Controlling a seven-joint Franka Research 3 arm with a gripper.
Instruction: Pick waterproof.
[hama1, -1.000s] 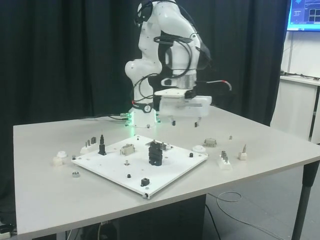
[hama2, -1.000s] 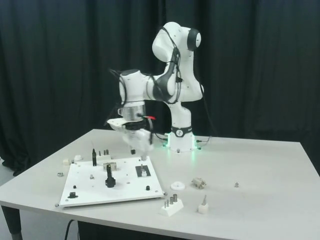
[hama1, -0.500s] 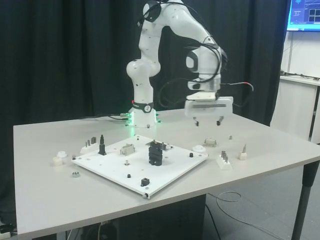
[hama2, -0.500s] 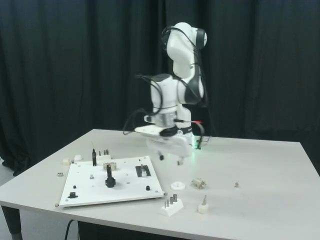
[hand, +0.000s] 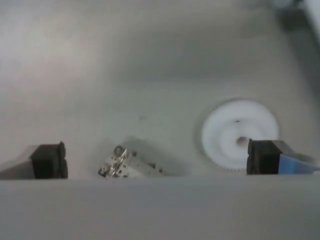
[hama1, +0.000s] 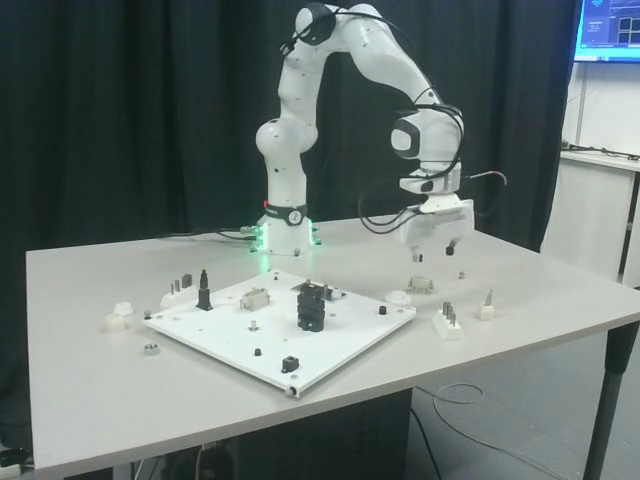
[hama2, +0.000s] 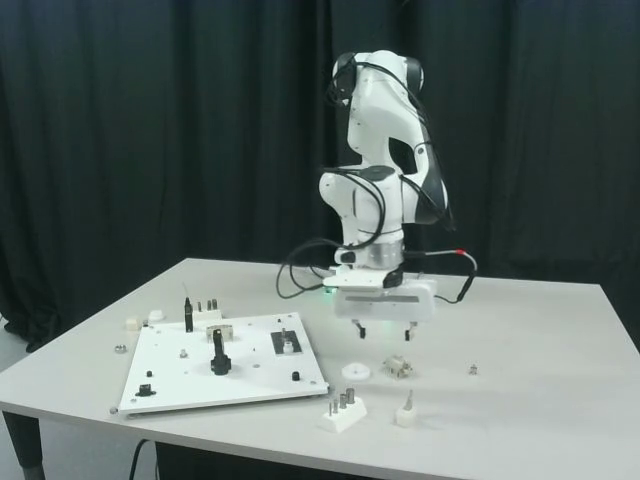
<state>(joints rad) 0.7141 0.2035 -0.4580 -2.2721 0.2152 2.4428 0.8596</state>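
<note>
1. The claw (hama2: 384, 331) is held above the grey counter (hama2: 520, 360), off the side of the white board (hama2: 250, 385), and nothing is gripped by it.
2. Its two black fingertips (hand: 49, 161) are seen spread wide apart in the wrist view, with bare counter and small parts between them.
3. The waterproof connector (hand: 125, 166), a small grey metal piece, is seen lying on the counter below the claw, between the fingertips and nearer to one of them; it is not touched by either.
4. In the second room view the same connector (hama2: 398, 367) is found just under the claw, resting on the counter.
5. A white gear (hand: 240, 133) is seen flat on the counter just beside the connector, partly covered in the wrist view by the other fingertip.
6. A white block with upright pins (hama2: 342, 410) and a smaller white block (hama2: 405, 413) are set on the counter, nearer the counter's edge than the claw.
</note>
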